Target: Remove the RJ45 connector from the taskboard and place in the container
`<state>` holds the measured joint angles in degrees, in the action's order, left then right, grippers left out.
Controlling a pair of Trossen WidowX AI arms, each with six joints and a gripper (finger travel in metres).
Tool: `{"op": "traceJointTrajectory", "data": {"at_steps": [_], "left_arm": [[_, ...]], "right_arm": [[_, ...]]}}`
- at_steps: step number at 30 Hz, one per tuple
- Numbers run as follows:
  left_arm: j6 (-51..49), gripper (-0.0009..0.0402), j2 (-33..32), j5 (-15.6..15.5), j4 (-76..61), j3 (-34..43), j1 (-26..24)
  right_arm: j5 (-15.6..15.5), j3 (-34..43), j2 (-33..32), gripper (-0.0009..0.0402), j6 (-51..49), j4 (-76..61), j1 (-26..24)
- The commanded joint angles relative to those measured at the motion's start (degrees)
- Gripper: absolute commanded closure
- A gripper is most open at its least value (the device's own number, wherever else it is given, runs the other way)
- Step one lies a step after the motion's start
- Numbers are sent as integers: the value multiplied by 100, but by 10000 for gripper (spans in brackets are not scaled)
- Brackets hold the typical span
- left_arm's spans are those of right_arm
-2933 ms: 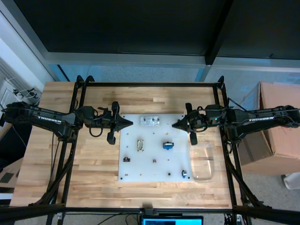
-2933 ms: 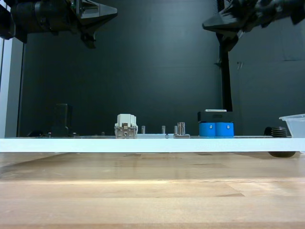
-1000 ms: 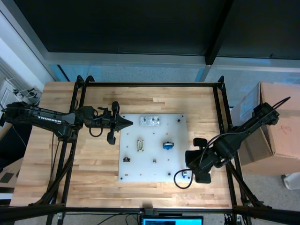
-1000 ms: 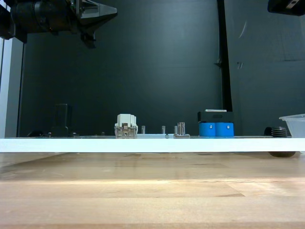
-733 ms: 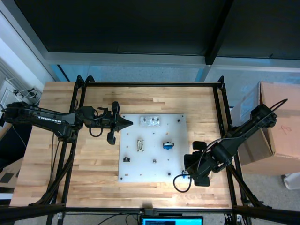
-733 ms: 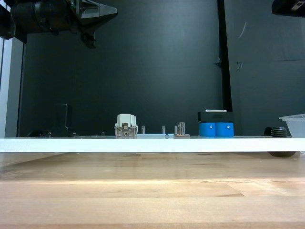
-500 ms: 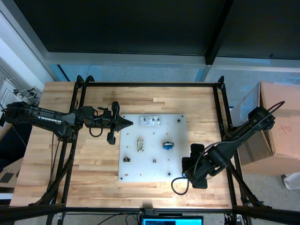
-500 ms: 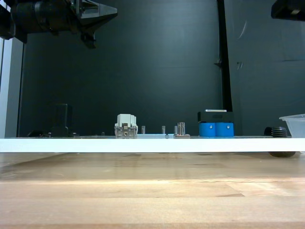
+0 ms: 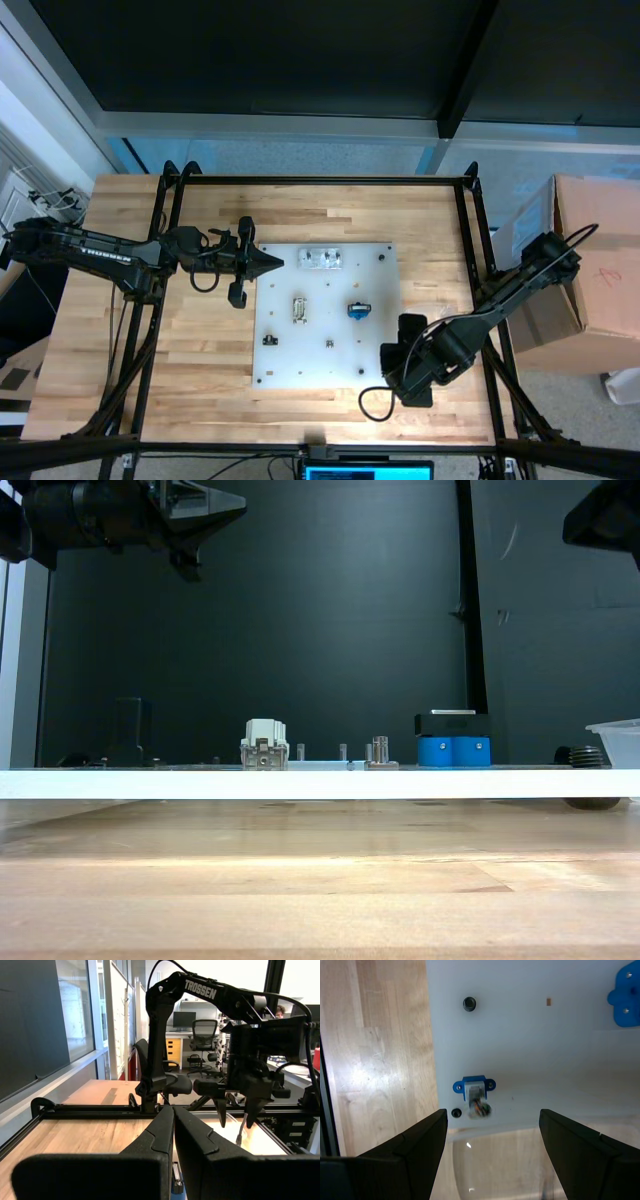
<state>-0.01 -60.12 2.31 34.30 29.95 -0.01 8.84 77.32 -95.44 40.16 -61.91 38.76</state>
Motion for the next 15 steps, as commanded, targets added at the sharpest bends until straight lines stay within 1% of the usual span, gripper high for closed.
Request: {"op": "traceJointTrajectory", "data": {"at_steps": [1,15], "left_arm": [[0,393,0,2,2,0,0],[0,393,0,2,2,0,0]], "right_arm": [[68,-11,-68,137,-20,20,13],[66,-546,-79,138,-61,800,55]]}}
